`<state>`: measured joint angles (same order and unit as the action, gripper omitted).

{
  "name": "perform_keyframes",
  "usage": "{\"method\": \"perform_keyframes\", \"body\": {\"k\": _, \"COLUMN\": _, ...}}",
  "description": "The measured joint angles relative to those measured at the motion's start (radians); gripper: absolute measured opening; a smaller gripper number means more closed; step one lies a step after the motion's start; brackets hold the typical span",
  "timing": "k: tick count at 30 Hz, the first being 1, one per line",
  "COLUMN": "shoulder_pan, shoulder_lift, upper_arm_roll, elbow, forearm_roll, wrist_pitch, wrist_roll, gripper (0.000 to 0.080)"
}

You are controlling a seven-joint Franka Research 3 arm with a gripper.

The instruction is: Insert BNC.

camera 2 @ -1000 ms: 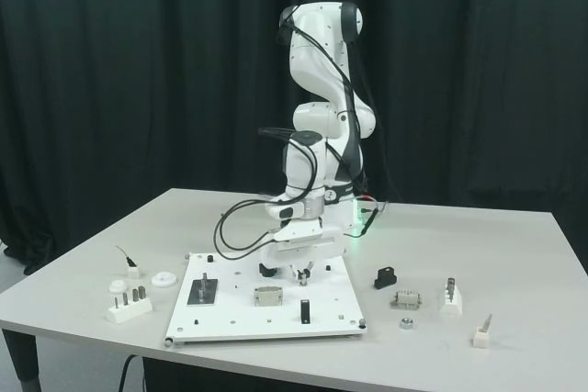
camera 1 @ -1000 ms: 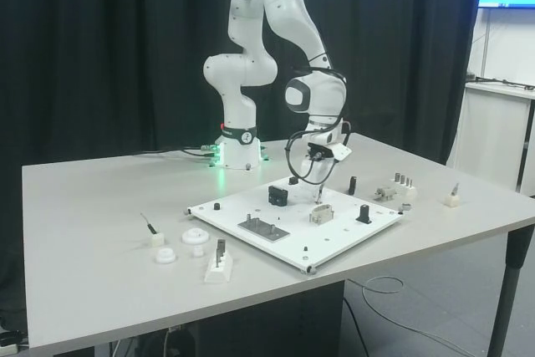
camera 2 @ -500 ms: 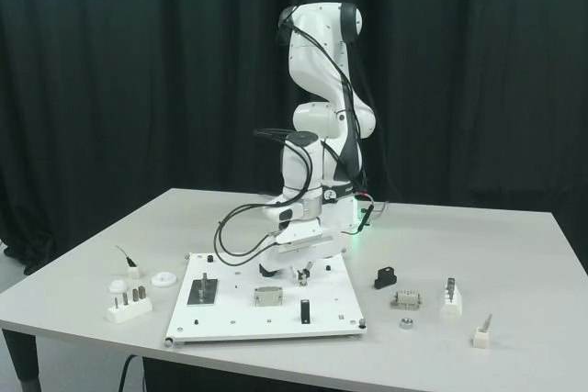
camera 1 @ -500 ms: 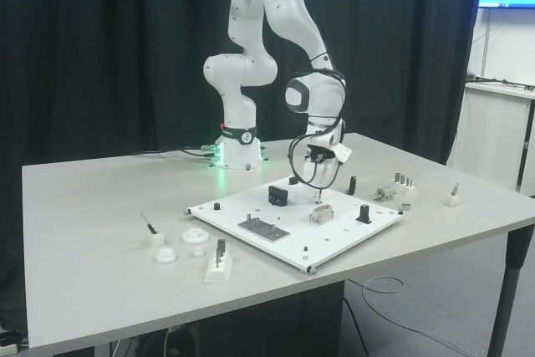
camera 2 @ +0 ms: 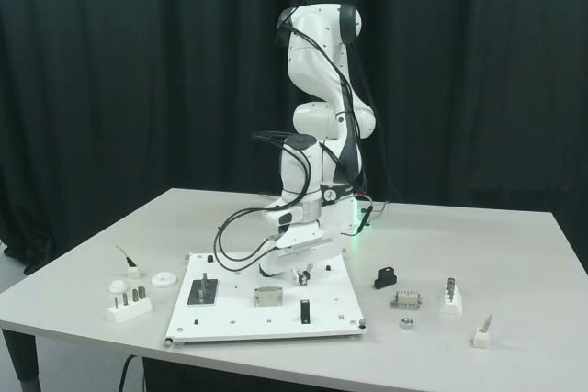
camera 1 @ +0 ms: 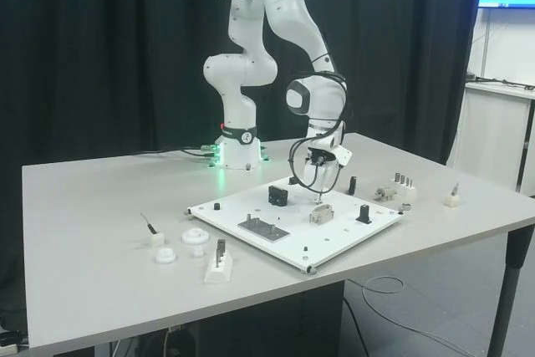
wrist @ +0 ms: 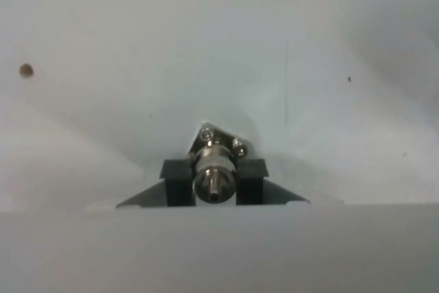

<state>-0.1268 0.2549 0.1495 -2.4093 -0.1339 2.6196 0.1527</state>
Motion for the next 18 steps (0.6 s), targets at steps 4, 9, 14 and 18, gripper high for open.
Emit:
{"method": "perform_keyframes", "body": {"k": 4, "shoulder_pan": 0.0, "shoulder_lift": 0.0, "upper_arm_roll": 0.0, "elbow": 0.001, "forearm_roll": 0.005, "wrist_pitch": -0.003, "wrist_roll": 0.0, "gripper": 0.0124}}
{"method": "perform_keyframes", "body": {"k": 9, "shoulder_pan": 0.0, "shoulder_lift": 0.0, "upper_arm_roll": -0.001, "elbow": 0.001, "forearm_roll": 0.007, "wrist_pitch": -0.004, "wrist_roll": 0.0, "gripper": 0.0124}}
{"method": "perform_keyframes", "body": {"k": 14, "shoulder_pan": 0.0, "shoulder_lift": 0.001, "upper_arm_roll": -0.002, "elbow": 0.002, "forearm_roll": 0.019, "wrist_pitch": -0.002, "wrist_roll": 0.01, "gripper": 0.0124}}
{"method": "perform_keyframes", "body": {"k": 18, "shoulder_pan": 0.0, "shoulder_lift": 0.002, "upper_arm_roll": -0.004, "elbow": 0.001, "forearm_roll": 0.035, "wrist_pitch": 0.0, "wrist_roll": 0.035, "gripper": 0.0124}}
